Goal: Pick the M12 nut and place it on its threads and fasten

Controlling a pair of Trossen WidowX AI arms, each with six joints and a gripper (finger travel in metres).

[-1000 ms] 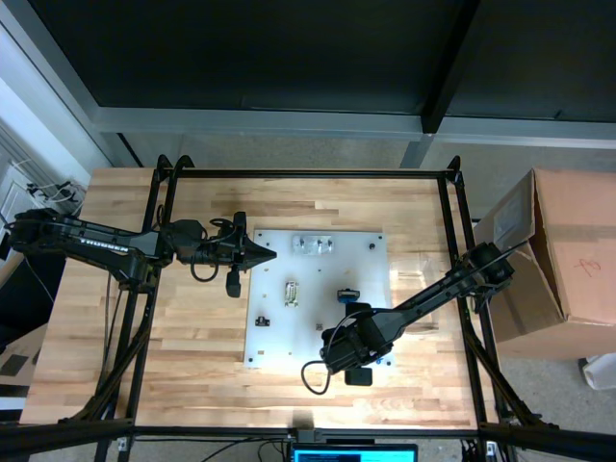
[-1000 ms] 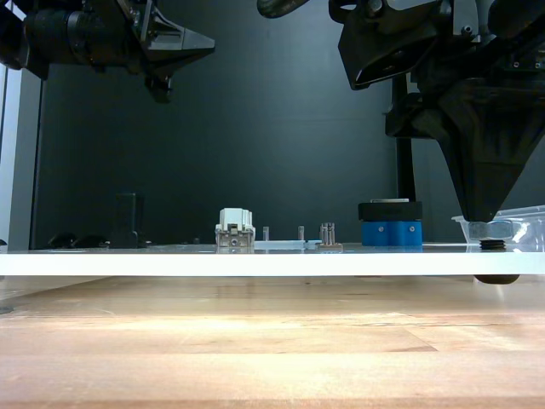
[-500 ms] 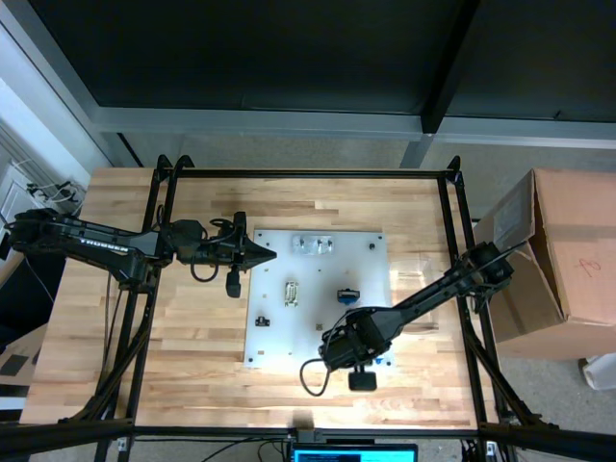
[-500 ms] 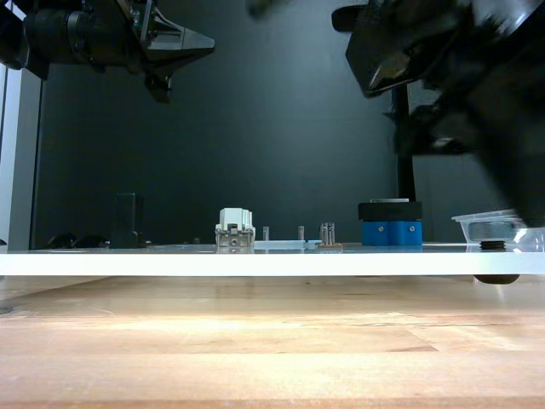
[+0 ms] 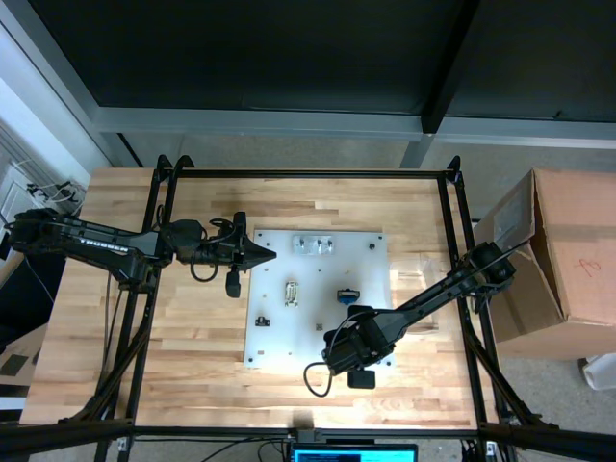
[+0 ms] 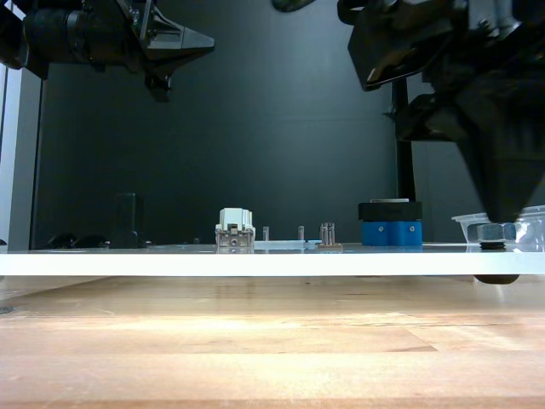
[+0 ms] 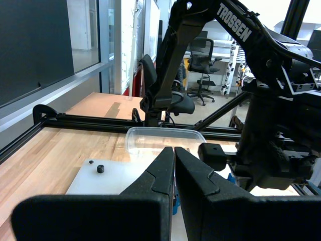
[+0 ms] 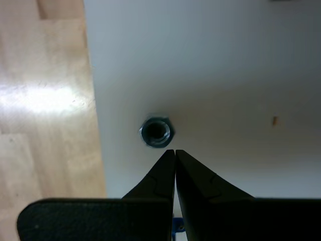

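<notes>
The silver M12 nut (image 6: 492, 232) sits on top of its black ribbed stud (image 6: 492, 246) at the near right edge of the white board (image 6: 255, 260); ribs still show below it. In the right wrist view the nut (image 8: 157, 132) lies just beyond my right gripper (image 8: 174, 151), whose fingers are shut with nothing between them. In the low view that gripper (image 6: 504, 218) hangs point-down, right above the nut. From above, the right gripper (image 5: 364, 358) hides the stud. My left gripper (image 5: 268, 255) hovers shut over the board's far left edge, high in the low view (image 6: 209, 39).
A clear tray (image 7: 163, 138) stands behind the stud (image 6: 521, 223). On the board are a blue and black block (image 6: 390, 230), a white connector (image 6: 235, 230) and small pins. A cardboard box (image 5: 563, 260) sits off the table's right side.
The right gripper swung off to the right, then came back above the nut, a little right of where it was. The nut stayed on its stud. The left arm has not moved.
</notes>
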